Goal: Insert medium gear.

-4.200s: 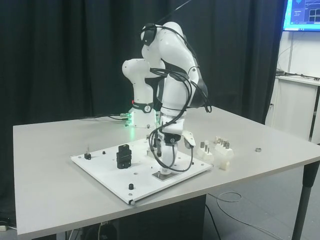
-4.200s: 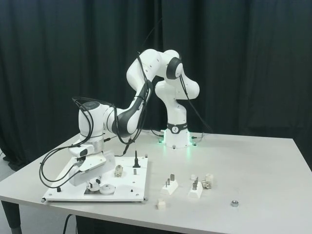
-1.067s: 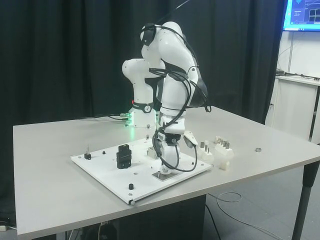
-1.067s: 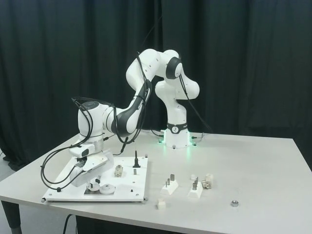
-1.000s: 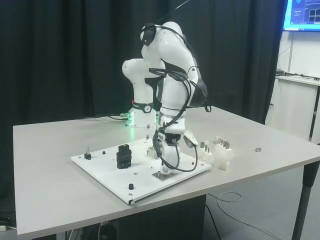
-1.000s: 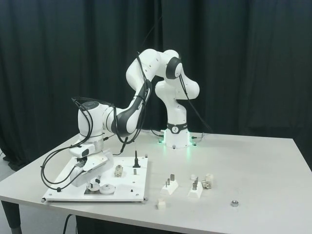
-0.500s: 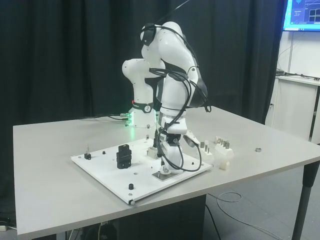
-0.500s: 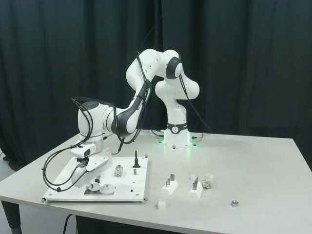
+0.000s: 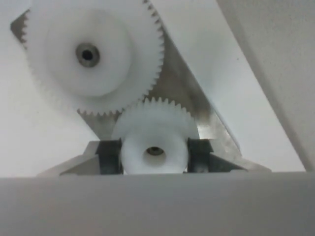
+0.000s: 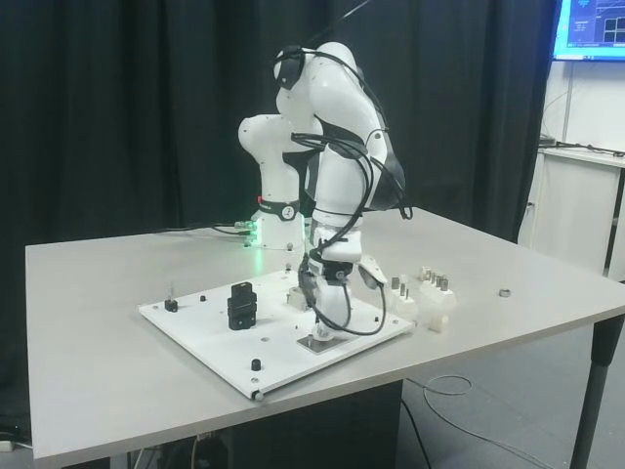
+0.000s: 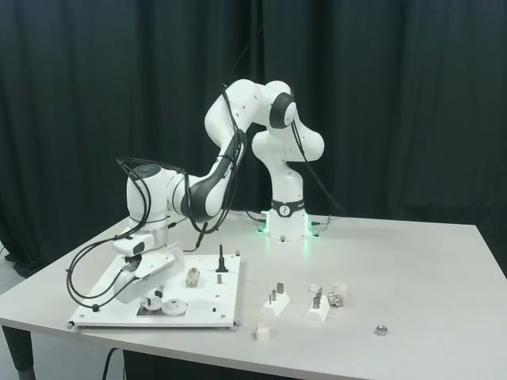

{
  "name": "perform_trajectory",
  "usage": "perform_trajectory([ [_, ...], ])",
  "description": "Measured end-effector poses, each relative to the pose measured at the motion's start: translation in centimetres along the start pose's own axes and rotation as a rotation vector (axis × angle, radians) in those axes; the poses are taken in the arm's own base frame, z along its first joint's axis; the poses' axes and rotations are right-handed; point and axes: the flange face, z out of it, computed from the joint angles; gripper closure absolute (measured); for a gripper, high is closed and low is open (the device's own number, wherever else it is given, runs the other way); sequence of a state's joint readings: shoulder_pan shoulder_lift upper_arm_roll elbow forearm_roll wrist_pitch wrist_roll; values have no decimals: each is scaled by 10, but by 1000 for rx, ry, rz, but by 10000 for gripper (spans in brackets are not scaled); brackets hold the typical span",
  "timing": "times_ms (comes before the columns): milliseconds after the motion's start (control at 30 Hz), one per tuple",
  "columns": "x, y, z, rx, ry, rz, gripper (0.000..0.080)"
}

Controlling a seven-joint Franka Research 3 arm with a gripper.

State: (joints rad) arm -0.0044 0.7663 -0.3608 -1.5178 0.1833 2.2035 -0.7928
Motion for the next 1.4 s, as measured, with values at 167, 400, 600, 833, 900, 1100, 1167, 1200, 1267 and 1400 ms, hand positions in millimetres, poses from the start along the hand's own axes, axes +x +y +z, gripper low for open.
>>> perform_trajectory([
  [167,0,0,0,1,-1,95,521],
  [400,0,0,0,2,-1,266,521],
  [600,0,0,1,2,-2,302,521],
  [833,1,-1,5,0,-3,239,521],
  [900,1,-1,7,-1,-3,209,521],
  [1100,2,-1,10,-3,-3,183,521],
  [1167,2,-1,9,-3,-3,178,521],
  [1200,2,-1,9,-3,-3,177,521],
  [1267,1,-1,9,-3,-4,177,521],
  [1400,1,-1,9,-2,-4,177,521],
])
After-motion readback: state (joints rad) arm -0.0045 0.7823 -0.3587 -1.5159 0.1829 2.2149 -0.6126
